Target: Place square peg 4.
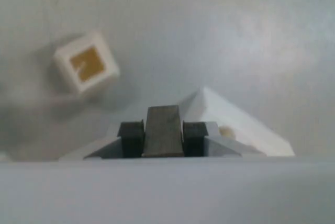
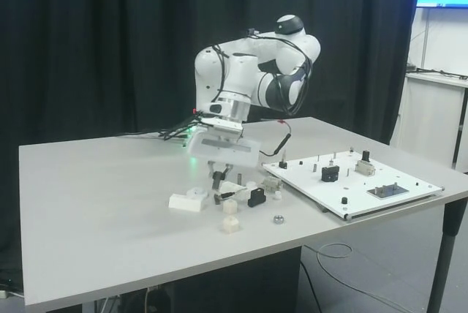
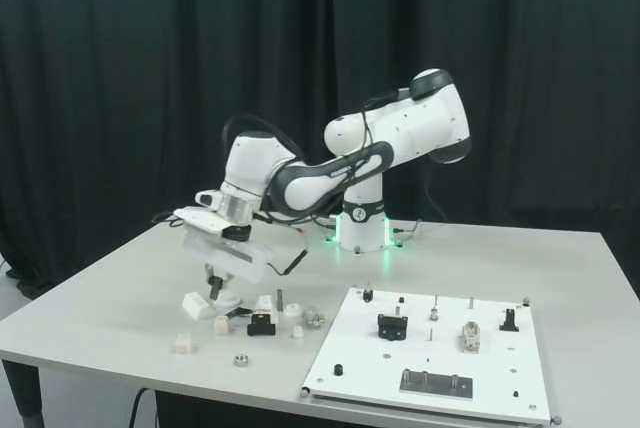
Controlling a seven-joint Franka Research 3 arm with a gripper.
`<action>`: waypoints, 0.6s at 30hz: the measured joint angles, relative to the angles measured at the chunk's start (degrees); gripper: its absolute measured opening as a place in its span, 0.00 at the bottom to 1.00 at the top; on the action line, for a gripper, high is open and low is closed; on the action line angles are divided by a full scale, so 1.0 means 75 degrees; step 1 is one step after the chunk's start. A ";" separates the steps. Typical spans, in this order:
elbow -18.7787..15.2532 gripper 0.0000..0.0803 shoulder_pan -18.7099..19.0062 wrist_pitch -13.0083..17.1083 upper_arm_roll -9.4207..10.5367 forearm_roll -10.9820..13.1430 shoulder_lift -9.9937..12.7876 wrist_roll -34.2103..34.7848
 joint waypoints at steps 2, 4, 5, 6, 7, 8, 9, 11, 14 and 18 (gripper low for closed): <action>0.0184 0.19 -0.0210 -0.0078 0.0040 0.0154 0.0087 -0.0015; 0.0382 0.19 -0.0420 -0.0132 0.0092 0.0258 0.0166 -0.0015; 0.0485 0.19 -0.0523 -0.0139 0.0127 0.0296 0.0194 -0.0016; 0.0579 0.19 -0.0617 -0.0141 0.0162 0.0320 0.0210 -0.0015; 0.0685 0.19 -0.0721 -0.0141 0.0204 0.0332 0.0216 -0.0015; 0.0783 0.19 -0.0818 -0.0145 0.0242 0.0337 0.0216 -0.0015; 0.0879 0.19 -0.0911 -0.0155 0.0276 0.0339 0.0216 -0.0015; 0.1060 0.19 -0.1087 -0.0220 0.0334 0.0342 0.0216 -0.0008; 0.1311 0.19 -0.1340 -0.0389 0.0391 0.0343 0.0220 0.0008; 0.1593 0.19 -0.1622 -0.0609 0.0432 0.0343 0.0242 0.0028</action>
